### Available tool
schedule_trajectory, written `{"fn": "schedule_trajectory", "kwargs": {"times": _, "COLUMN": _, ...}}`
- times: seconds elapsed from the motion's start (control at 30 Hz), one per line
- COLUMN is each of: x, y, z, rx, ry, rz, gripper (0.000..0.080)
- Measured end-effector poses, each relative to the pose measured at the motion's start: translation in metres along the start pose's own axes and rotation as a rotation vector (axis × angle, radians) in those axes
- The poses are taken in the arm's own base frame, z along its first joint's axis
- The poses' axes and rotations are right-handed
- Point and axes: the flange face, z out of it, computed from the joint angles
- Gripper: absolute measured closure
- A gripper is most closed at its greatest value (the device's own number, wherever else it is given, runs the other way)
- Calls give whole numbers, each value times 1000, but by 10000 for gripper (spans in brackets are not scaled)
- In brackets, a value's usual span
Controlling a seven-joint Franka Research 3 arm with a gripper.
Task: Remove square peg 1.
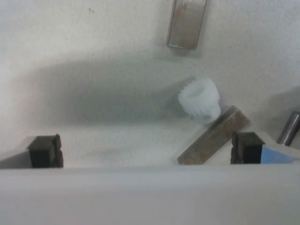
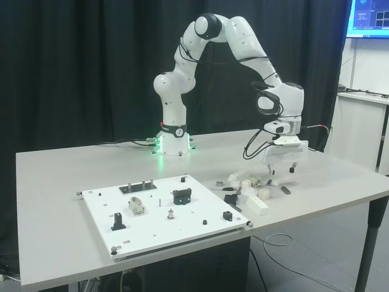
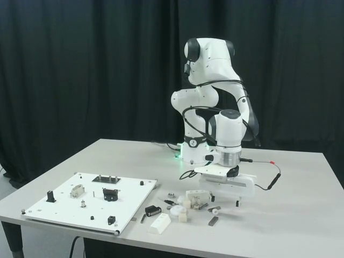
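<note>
While the white arm (image 2: pixel 243 45) is bent over the far side of the grey table (image 2: pixel 73 176), the gripper (image 1: pixel 145 151) is held low above the table top with its two black fingertips (image 1: pixel 45 151) spread wide apart and nothing between them. Two square pegs are seen in the wrist view, lying flat on the table. One square peg (image 1: pixel 214 136) is placed just beside one fingertip and touches a small white gear (image 1: pixel 200 99); the other square peg (image 1: pixel 187 23) lies well apart from them. Which of them is peg 1 cannot be told. The white board (image 2: pixel 158 210) with its black fixtures is found away from the gripper, and loose parts (image 2: pixel 249 188) are scattered between them.
</note>
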Motion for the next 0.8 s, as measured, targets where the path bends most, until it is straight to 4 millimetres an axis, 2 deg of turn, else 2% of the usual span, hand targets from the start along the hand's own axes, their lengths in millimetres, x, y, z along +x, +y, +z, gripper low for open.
{"fn": "schedule_trajectory", "kwargs": {"times": 0.8, "x": 0, "y": 0, "z": 2, "rx": -1, "ry": 2, "rz": 9, "gripper": 3}}
